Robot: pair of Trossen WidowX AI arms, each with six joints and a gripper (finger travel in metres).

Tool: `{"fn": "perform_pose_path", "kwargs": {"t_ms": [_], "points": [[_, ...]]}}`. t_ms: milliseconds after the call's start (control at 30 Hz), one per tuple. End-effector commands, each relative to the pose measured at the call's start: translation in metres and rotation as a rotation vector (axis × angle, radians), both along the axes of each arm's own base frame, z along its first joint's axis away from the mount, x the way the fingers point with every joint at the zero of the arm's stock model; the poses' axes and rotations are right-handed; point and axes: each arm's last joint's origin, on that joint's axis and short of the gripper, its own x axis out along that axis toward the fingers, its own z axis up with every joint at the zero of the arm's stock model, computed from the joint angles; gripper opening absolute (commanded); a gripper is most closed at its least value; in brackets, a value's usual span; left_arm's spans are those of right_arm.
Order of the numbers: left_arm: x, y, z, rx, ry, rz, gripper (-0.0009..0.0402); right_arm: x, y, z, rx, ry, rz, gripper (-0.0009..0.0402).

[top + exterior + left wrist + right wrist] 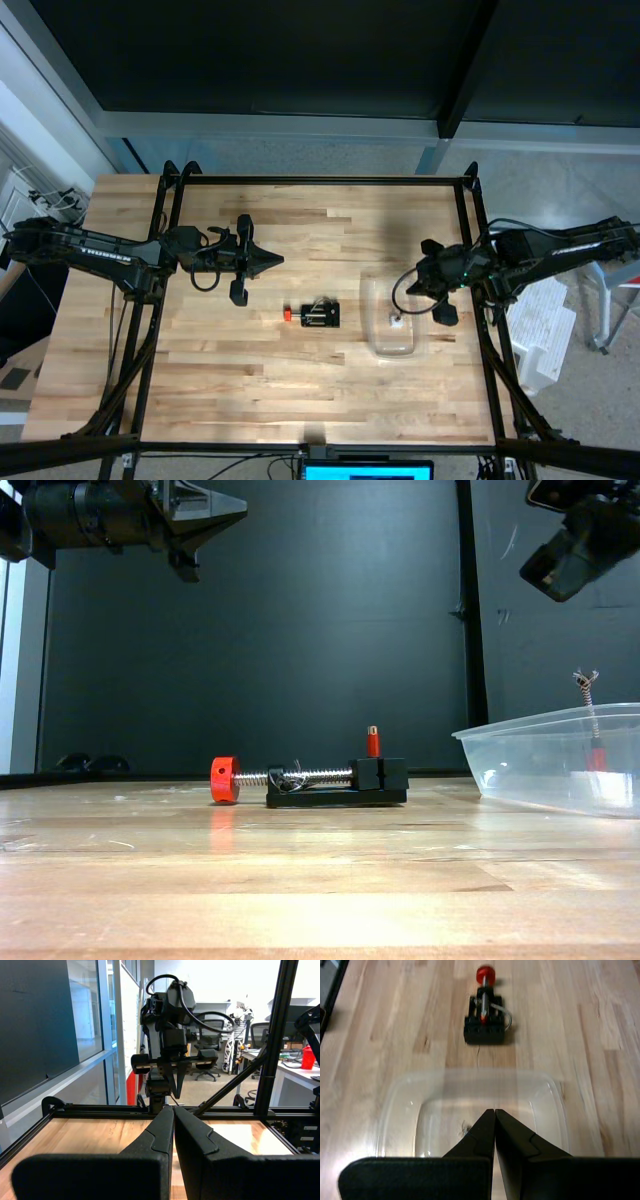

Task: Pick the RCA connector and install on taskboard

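The taskboard (322, 314) is a small black block with a red knob on a screw at its left end, lying mid-table; it also shows in the low view (335, 781) and the right wrist view (484, 1027). The RCA connector (594, 742) is a tiny piece with a thin twisted lead, standing inside the clear tray (392, 340). My right gripper (410, 283) hangs shut above the tray, empty, tilted down toward it (494, 1110). My left gripper (275, 261) is shut and empty, held high left of the taskboard (173, 1108).
The clear plastic tray (530, 765) sits right of the taskboard, a short gap between them. A black frame (320, 181) runs round the table's edges. Bare wood lies in front of the taskboard and the tray.
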Motion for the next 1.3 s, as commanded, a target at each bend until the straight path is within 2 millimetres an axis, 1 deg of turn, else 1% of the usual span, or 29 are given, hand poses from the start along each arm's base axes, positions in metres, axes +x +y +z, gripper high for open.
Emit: {"fn": "perform_pose_path", "kwargs": {"t_ms": [33,267,433,700,767,867,1133,1300], "points": [[0.0,0.0,0.0,0.0,-0.001,0.0,0.0,-0.003,0.002,-0.003,-0.009,0.035,0.0,0.0],[0.0,0.0,0.0,0.0,-0.001,0.0,0.0,-0.008,0.011,-0.008,-0.029,0.109,0.003,0.0],[0.0,0.0,0.0,0.0,0.0,0.0,0.0,-0.003,0.019,-0.015,-0.054,0.156,0.01,0.0],[0.0,0.0,0.0,0.0,0.0,0.0,0.0,0.0,0.021,-0.019,-0.05,0.186,-0.007,0.0],[0.0,0.0,0.0,0.0,-0.001,0.0,0.0,0.0,0.021,-0.019,-0.055,0.184,-0.01,0.0006],[0.0,0.0,0.0,0.0,-0.001,0.0,0.0,0.0,0.021,-0.019,-0.055,0.186,-0.01,0.0032],[0.0,0.0,0.0,0.0,-0.001,0.0,0.0,0.007,0.024,-0.028,-0.071,0.238,-0.015,0.0136],[0.0,0.0,0.0,0.0,0.0,0.0,0.0,0.01,0.026,-0.036,-0.077,0.271,-0.028,0.0173]]}}
